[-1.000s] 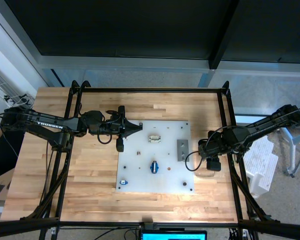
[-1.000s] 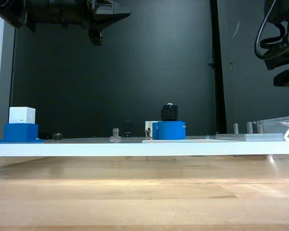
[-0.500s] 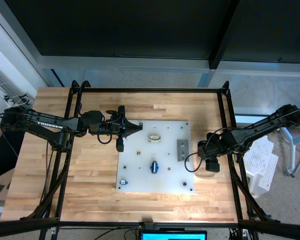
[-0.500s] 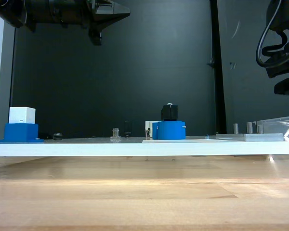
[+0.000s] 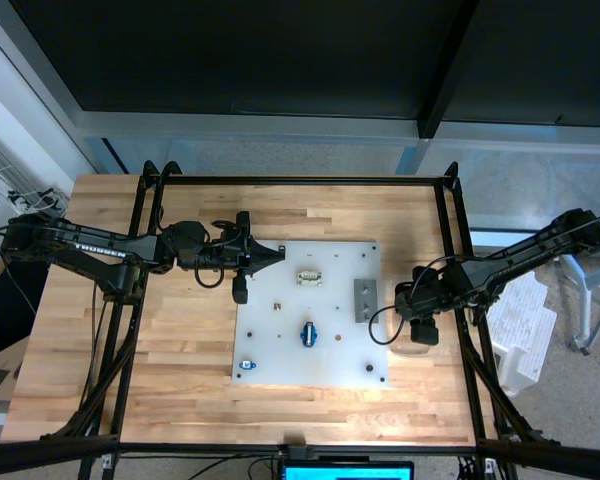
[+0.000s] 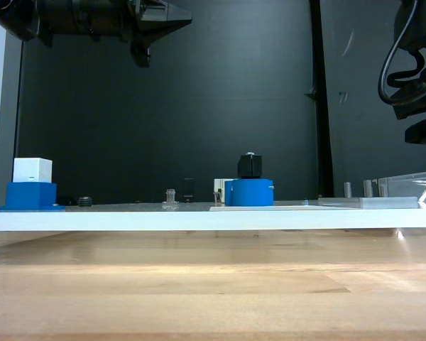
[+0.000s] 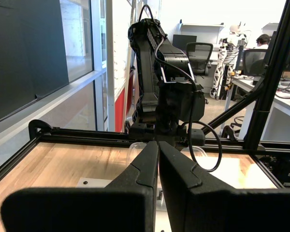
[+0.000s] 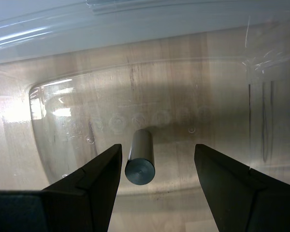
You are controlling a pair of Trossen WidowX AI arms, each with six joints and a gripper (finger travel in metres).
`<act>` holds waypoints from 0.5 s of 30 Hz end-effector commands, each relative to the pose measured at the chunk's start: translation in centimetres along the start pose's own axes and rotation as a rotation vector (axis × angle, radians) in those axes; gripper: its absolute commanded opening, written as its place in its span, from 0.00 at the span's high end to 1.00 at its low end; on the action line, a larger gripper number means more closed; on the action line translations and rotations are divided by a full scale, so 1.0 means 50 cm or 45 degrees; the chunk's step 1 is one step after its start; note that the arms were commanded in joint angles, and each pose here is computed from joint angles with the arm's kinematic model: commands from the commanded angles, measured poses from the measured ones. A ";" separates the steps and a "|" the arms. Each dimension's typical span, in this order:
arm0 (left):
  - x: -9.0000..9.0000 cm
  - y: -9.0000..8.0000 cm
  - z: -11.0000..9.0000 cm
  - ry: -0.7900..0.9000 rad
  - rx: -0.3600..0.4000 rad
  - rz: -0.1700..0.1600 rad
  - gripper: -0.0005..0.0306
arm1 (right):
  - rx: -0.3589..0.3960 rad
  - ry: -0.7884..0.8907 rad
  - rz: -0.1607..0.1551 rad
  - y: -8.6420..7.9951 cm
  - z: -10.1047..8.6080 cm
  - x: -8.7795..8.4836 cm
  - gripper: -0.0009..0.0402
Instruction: Pick the 16mm cylinder and install on the taskboard
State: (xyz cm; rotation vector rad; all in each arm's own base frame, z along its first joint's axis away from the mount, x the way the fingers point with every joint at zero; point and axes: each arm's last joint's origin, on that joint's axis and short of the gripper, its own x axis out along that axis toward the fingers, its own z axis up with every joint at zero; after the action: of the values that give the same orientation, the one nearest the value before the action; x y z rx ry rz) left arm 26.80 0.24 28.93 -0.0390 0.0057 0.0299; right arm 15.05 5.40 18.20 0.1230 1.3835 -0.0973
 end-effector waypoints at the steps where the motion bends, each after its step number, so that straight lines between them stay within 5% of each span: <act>1: 0.000 0.000 0.000 -0.001 0.000 0.000 0.98 | 0.000 0.000 -0.002 0.000 0.000 0.000 0.47; 8: 0.000 0.000 0.000 -0.001 0.000 0.000 0.98 | 0.024 -0.022 -0.041 -0.002 0.001 0.000 0.48; 15: 0.000 0.000 0.000 0.000 0.000 0.000 0.98 | 0.023 -0.019 -0.042 -0.002 0.000 0.002 0.61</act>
State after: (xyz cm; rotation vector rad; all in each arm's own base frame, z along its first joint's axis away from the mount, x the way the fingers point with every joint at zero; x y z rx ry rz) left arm 26.80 0.24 28.93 -0.0390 0.0057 0.0299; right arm 15.02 5.29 18.08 0.1147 1.3714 -0.1356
